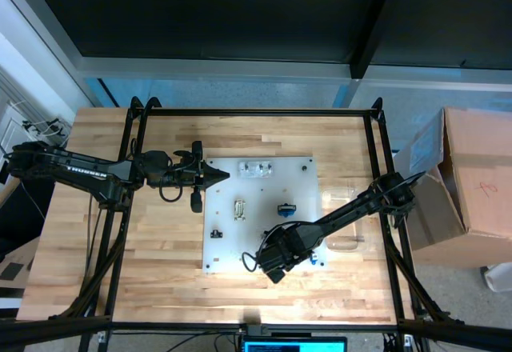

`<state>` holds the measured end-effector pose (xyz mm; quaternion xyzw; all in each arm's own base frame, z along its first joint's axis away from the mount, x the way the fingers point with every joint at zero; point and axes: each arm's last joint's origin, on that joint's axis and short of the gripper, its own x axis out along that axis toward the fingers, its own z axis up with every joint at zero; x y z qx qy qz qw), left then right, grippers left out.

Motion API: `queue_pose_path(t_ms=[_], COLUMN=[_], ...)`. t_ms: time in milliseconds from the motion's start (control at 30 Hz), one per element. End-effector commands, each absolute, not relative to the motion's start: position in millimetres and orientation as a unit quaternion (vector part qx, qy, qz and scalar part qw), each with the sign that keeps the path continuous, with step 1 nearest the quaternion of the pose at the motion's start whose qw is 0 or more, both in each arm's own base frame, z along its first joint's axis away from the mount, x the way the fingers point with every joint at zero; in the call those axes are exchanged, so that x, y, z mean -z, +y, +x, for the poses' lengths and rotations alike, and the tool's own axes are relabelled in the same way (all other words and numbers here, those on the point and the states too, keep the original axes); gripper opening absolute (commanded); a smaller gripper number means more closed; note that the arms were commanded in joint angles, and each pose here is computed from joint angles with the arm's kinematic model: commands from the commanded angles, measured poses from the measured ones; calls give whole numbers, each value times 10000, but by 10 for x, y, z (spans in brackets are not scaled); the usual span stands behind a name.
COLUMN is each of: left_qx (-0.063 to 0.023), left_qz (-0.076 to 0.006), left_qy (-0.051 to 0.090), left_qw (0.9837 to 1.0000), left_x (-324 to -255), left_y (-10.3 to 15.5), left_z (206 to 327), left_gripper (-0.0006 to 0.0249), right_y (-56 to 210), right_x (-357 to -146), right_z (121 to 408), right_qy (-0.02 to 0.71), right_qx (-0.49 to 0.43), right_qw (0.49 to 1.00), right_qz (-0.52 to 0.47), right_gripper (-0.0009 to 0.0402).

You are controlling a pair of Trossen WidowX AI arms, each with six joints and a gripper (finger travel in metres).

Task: Unfasten the M12 nut and place it in the container

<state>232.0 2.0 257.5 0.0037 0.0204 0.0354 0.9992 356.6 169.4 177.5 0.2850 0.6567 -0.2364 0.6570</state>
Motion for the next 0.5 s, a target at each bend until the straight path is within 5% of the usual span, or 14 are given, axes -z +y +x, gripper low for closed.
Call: queue_pose_path(t_ms=[33, 500], left_qx=[-354, -354], left_qz=[39, 39], left_qy=[200, 200], left_qw=[9992, 9992], left_x=[-2576, -2576], left_y=[20, 20], left_z=[2321, 2321], left_gripper=[0, 0], right_y=[1694, 1694], right_x=[-1786, -1785], right_z=[3567, 3568], right_qy=[6702, 6920], right_qx=[1892, -744], right_qw=[6765, 7174], right_qz=[2395, -304], right_gripper=[2, 2])
